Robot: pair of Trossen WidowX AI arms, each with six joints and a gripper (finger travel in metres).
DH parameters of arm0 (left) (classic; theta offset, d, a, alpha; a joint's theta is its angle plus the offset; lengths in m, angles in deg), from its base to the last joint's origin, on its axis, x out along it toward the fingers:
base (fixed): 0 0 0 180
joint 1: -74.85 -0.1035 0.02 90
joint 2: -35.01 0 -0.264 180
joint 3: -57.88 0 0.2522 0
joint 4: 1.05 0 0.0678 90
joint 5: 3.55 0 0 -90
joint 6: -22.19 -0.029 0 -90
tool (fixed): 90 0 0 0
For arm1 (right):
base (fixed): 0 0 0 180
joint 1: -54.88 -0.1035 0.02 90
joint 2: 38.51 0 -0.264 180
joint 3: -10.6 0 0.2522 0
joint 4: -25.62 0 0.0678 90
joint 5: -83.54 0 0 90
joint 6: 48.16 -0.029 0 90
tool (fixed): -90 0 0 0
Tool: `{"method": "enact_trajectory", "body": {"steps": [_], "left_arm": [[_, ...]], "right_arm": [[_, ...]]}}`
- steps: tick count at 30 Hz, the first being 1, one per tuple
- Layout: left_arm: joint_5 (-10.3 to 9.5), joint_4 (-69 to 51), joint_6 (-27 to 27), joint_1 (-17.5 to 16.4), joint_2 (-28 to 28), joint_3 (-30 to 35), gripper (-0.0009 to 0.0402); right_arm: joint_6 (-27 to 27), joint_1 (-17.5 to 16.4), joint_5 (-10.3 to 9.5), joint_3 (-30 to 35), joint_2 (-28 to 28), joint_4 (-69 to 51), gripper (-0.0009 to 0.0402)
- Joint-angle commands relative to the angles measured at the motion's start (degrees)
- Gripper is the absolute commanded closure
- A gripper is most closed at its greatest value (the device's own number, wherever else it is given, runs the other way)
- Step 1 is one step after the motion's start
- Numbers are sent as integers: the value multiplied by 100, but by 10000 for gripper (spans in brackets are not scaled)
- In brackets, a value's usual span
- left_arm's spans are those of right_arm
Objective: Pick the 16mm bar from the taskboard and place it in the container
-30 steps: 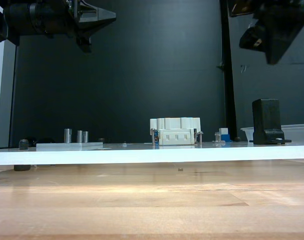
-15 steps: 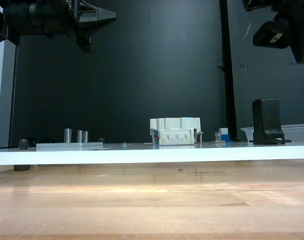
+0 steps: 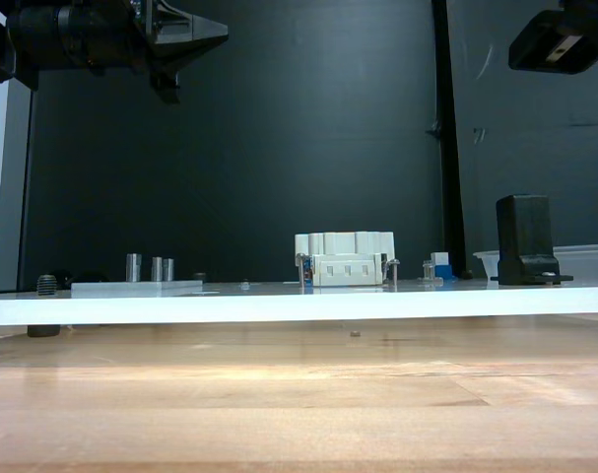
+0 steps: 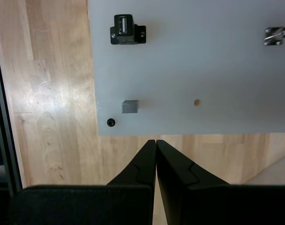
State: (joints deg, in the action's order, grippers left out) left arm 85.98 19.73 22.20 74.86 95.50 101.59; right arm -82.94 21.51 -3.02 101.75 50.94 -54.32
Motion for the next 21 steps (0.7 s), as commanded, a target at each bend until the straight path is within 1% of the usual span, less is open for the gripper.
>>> {"method": "enact_trajectory", "body": {"steps": [1,6,10,16,18,20,21], "left_arm": [[2,0,0,0,-2,0,393],[2,0,0,0,0,0,393],[2,0,0,0,0,0,393],[2,0,0,-2,0,0,393],[2,0,0,0,0,0,393],[2,0,0,0,-2,0,393],[2,0,0,-2,0,0,393]], "right_arm": [[-195,-92,-2,2,101,31,393],[-420,-173,-2,2,232,131,392],[-522,-195,4,2,306,184,373],[-535,-205,13,2,326,245,314],[-535,-205,61,2,358,249,289],[-531,-214,157,2,378,249,263],[-531,-214,155,2,396,251,250]]}}
